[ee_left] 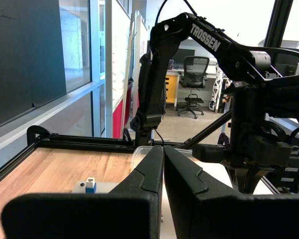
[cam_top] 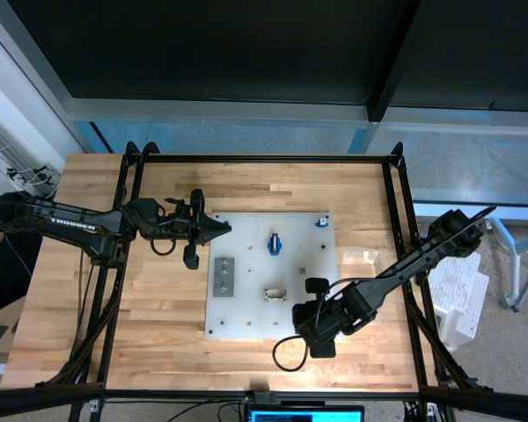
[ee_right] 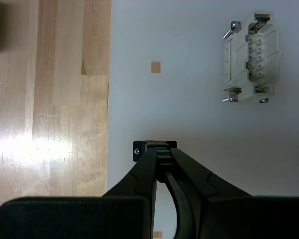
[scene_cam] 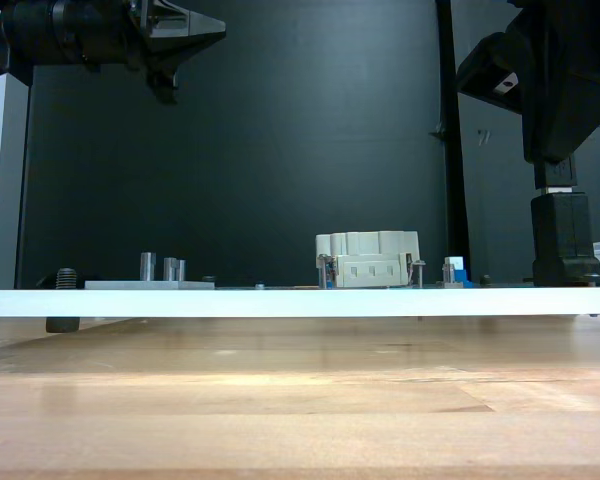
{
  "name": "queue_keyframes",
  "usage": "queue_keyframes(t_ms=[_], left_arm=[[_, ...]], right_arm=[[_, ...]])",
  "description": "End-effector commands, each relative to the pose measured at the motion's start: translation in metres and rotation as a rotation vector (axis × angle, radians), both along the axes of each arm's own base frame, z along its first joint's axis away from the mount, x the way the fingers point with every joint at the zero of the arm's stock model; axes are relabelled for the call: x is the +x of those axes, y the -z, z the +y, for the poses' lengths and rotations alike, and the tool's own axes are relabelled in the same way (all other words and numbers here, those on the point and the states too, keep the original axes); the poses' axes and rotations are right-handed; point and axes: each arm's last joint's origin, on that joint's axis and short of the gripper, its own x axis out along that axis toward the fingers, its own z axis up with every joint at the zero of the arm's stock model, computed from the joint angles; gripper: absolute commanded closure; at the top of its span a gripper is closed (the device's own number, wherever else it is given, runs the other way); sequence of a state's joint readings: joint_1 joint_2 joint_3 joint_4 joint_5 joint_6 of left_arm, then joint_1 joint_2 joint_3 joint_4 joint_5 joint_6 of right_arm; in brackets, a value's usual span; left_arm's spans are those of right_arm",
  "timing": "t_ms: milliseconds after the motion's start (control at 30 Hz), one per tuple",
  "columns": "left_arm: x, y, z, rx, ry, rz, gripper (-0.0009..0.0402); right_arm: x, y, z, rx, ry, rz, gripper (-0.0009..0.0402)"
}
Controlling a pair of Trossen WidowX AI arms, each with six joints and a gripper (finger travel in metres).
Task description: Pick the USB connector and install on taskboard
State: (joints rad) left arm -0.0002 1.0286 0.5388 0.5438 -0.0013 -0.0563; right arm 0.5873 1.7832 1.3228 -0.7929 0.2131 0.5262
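The taskboard (cam_top: 246, 321) is a white square plate in the middle of the table. My right gripper (cam_top: 319, 327) points straight down over its near right corner. In the right wrist view the gripper (ee_right: 159, 160) is shut on the USB connector (ee_right: 162, 154), a small black plug directly over the black socket (ee_right: 142, 149). From table height, the plug's pale metal part (scene_cam: 557, 178) shows between the right gripper (scene_cam: 552, 150) and the upright black socket block (scene_cam: 566, 240). My left gripper (cam_top: 220, 229) hovers shut and empty above the board's left edge, its fingers (ee_left: 152, 169) pressed together.
On the board stand a grey metal block (cam_top: 223, 275), a blue part (cam_top: 275, 243), a silver multi-pin socket (ee_right: 250, 59) and a small blue-white piece (cam_top: 319, 221). A clear plastic tray (cam_top: 361, 258) lies right of the board. A black cable (cam_top: 286, 352) loops near the front edge.
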Motion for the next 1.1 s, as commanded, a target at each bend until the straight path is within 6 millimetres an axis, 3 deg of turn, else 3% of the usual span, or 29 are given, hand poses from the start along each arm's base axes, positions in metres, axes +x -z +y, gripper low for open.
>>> queue_keyframes(t_ms=[33, 633, 867, 1100], left_arm=[[0.000, 0.000, 0.000, 0.000, 0.000, 0.000, 0.0393], [0.000, 0.000, 0.000, 0.000, 0.000, 0.000, 0.0393], [0.000, 0.000, 0.000, 0.000, 0.000, 0.000, 0.0393], [0.000, 0.000, 0.000, 0.000, 0.000, 0.000, 0.0393]], right_arm=[[0.000, 0.001, 0.000, -0.001, 0.001, 0.013, 0.0393], [-0.002, -0.007, 0.000, 0.014, 0.004, -0.008, 0.0340], [-0.005, -0.016, -0.002, 0.027, 0.008, -0.032, 0.0327], [-0.013, -0.033, -0.007, 0.053, 0.013, -0.066, 0.0284]])
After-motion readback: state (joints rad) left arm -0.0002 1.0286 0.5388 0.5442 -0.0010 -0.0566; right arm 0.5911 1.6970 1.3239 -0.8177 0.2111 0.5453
